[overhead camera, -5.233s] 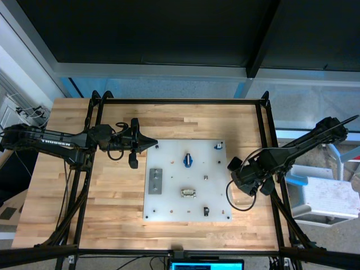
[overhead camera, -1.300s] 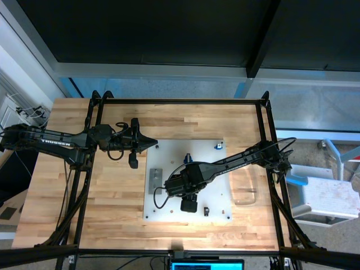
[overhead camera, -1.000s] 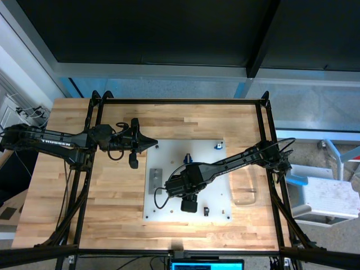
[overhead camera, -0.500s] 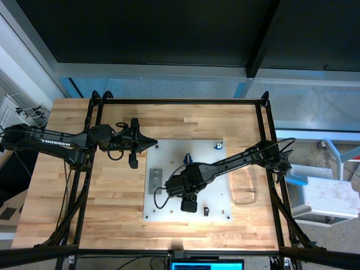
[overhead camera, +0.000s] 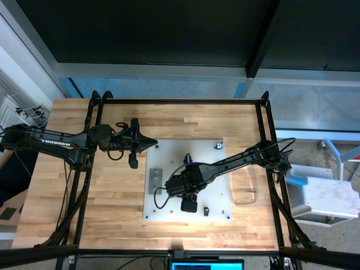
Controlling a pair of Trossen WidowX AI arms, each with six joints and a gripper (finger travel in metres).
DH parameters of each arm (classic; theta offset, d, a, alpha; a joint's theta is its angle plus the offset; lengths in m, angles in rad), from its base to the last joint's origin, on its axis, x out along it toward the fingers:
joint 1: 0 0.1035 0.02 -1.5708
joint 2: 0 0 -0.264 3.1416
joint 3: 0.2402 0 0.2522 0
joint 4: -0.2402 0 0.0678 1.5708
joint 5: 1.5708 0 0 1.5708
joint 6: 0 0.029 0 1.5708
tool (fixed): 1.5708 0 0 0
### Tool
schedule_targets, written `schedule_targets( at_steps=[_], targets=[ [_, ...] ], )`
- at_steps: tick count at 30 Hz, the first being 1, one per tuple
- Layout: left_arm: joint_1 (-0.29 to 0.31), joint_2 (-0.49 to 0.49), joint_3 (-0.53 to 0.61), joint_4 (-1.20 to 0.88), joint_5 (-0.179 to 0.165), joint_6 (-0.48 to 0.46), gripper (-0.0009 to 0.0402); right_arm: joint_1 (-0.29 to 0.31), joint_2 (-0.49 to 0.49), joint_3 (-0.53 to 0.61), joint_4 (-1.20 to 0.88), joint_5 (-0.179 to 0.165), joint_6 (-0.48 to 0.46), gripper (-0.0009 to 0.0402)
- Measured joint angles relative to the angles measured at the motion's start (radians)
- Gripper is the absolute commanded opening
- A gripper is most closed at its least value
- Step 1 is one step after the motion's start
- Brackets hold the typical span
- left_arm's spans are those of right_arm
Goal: Pick the HAN10E connector and install in the HAN10E hub
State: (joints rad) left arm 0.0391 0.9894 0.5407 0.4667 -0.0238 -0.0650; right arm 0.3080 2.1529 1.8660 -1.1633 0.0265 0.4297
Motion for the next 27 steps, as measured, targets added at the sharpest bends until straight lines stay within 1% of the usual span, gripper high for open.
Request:
schedule_targets(
  at_steps=[13, 19, 27],
  targets=[
    [0.000, 0.000, 0.000, 0.000, 0.000, 0.000, 0.0000, 0.000, -0.015, 0.004, -0.011, -0.002, -0.005, 0.0009],
    [0.000, 0.000, 0.000, 0.000, 0.000, 0.000, 0.0000, 0.001, -0.024, 0.003, -0.022, -0.003, -0.025, 0.0009],
    [0.000, 0.000, 0.000, 0.000, 0.000, 0.000, 0.0000, 0.001, -0.031, 0.060, -0.056, -0.003, -0.023, 0.0009]
  ],
)
